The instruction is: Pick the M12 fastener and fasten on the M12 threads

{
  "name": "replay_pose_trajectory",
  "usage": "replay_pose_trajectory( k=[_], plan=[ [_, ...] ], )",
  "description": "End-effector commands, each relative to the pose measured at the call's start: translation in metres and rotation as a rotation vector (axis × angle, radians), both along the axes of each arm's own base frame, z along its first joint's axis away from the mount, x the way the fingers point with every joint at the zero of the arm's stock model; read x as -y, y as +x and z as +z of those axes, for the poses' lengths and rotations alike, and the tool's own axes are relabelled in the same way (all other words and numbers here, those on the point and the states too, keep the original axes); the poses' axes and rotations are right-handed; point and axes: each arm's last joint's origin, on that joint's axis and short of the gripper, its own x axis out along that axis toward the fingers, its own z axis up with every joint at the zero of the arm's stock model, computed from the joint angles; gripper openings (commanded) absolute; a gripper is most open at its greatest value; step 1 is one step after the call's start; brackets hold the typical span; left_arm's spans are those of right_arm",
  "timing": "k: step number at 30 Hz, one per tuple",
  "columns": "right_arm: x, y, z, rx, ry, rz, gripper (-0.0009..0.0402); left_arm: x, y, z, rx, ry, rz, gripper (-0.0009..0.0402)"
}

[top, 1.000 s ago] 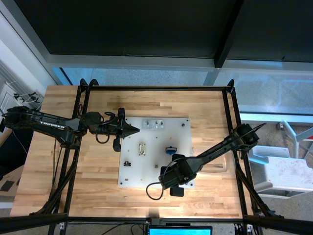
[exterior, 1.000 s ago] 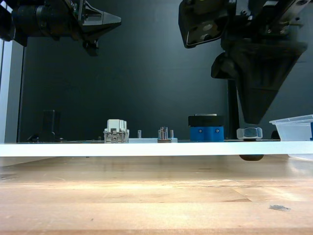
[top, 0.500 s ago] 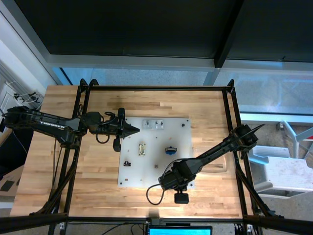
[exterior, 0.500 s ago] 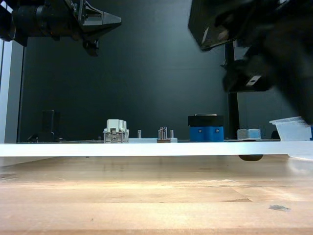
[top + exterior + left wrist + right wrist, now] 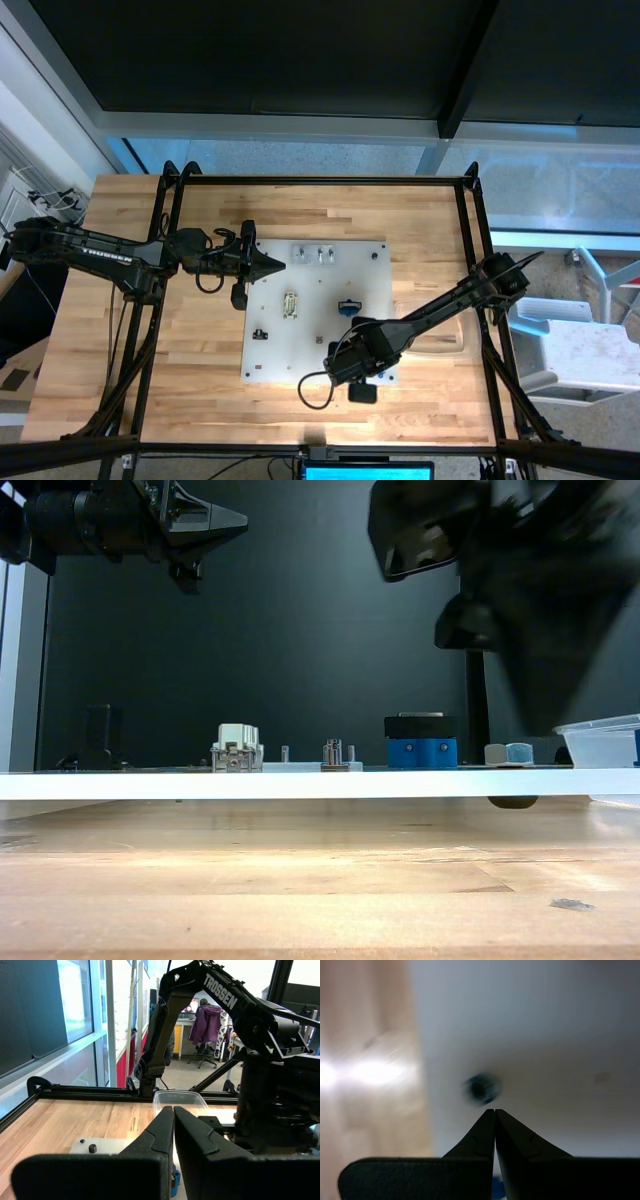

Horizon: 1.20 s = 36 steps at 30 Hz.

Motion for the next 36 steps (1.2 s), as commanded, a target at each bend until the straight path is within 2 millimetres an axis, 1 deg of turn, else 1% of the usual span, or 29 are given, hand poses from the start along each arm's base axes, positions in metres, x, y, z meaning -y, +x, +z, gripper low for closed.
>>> replay_pose_trajectory(
  k=[1,9,17,19,24,27,33,36],
  plan=[
    [0.0027,0.0018,-0.0011,0.023,-0.041,-0.027,0.0,0.0,0.0001,0.0,0.0,0.0,0.0,0.0],
    [0.0039,0.0024,-0.007,0.036,-0.033,-0.034,0.0,0.0,0.0001,0.0,0.0,0.0,0.0,0.0],
    [0.0036,0.0022,-0.0073,0.031,-0.021,-0.031,0.0,-0.0001,0.0001,0.0,0.0,0.0,0.0,0.0],
    [0.0026,0.0019,-0.0073,0.016,0.011,-0.021,0.0,-0.0001,0.0001,0.0,0.0,0.0,0.0,0.0],
    [-0.003,-0.0009,-0.0063,-0.075,0.199,0.068,0.0,-0.0001,0.0001,0.0,0.0,0.0,0.0,0.0],
    [-0.0039,-0.0024,-0.006,-0.102,0.237,0.079,0.0,0.0,0.0001,0.0,0.0,0.0,0.0,0.0],
    [-0.0033,-0.0026,-0.006,-0.101,0.223,0.074,0.0,-0.0001,0.0001,-0.0001,0.0,0.0,0.0,0.0],
    [-0.0011,-0.0024,-0.0041,-0.07,0.164,0.052,0.0,-0.0001,0.0001,0.0,0.0,0.0,0.0,0.0]
  ],
)
